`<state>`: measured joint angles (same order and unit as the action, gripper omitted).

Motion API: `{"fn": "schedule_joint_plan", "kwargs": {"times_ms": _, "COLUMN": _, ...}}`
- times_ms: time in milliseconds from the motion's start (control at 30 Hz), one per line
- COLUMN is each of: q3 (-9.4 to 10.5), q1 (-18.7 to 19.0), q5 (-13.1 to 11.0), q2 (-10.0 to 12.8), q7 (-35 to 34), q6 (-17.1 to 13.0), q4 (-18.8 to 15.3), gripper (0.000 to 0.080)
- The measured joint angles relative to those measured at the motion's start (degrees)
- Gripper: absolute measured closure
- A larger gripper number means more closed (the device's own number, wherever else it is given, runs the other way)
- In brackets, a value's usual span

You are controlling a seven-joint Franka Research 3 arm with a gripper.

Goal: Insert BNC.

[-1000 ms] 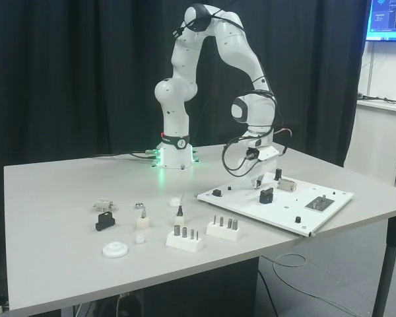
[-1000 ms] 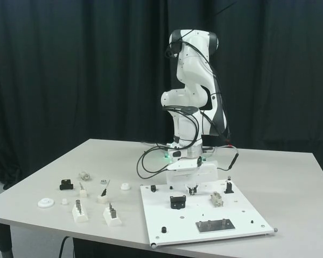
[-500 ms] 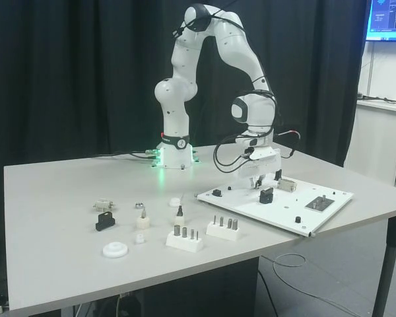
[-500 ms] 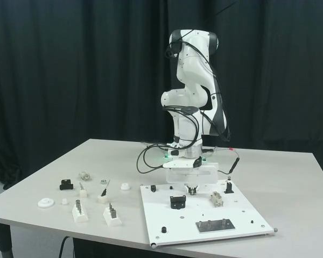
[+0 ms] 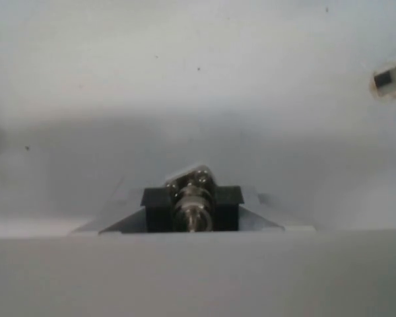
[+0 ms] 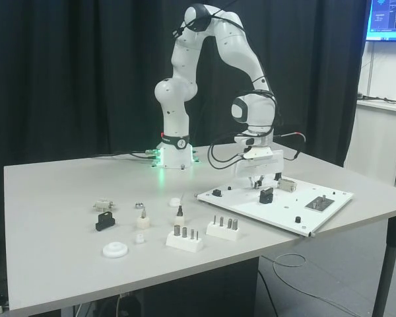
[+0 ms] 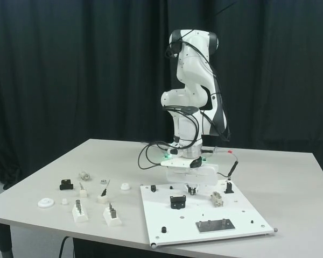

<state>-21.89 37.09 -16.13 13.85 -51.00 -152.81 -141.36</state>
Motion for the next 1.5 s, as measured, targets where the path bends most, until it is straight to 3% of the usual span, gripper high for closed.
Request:
{"fn": "schedule_joint_plan", "kwargs": {"times_ms": 400, "q3": 0.00, "q1": 0.00, "q5": 0.09, "q2": -0.01, "q7": -4.75, "q6": 0.00, "q4": 0.01, "gripper": 0.0681}}
{"fn": "schedule_joint_plan", "kwargs": {"times_ms": 833, "q3": 0.00, "q1": 0.00, "q5": 0.80, "q2": 0.11, "q7": -5.01, "q6": 0.21, "q4": -0.09, "gripper": 0.0681}}
{"fn": "schedule_joint_plan", "kwargs": {"times_ms": 867, "q3": 0.00, "q1": 0.00, "q5": 0.92, "q2": 0.12, "q7": -5.01, "q6": 0.24, "q4": -0.09, "gripper": 0.0503}}
{"fn": "schedule_joint_plan", "kwargs": {"times_ms": 1033, "q3": 0.00, "q1": -0.05, "q5": 1.17, "q2": 0.10, "q7": -4.84, "q6": 0.66, "q4": -0.08, "gripper": 0.0503}}
{"fn": "schedule_joint_plan", "kwargs": {"times_ms": 1067, "q3": 0.00, "q1": -0.08, "q5": 1.17, "q2": 0.08, "q7": -4.79, "q6": 0.78, "q4": -0.07, "gripper": 0.0151}}
{"fn": "schedule_joint_plan", "kwargs": {"times_ms": 1367, "q3": -0.02, "q1": -0.87, "q5": 1.17, "q2": -0.81, "q7": -3.88, "q6": 2.79, "q4": 0.72, "gripper": 0.0151}}
{"fn": "schedule_joint_plan", "kwargs": {"times_ms": 1400, "q3": -0.06, "q1": -0.97, "q5": 1.17, "q2": -1.01, "q7": -3.77, "q6": 2.95, "q4": 0.78, "gripper": 0.0011}}
{"fn": "schedule_joint_plan", "kwargs": {"times_ms": 1500, "q3": -0.21, "q1": -1.25, "q5": 1.20, "q2": -1.75, "q7": -3.40, "q6": 3.72, "q4": 0.96, "gripper": 0.0011}}
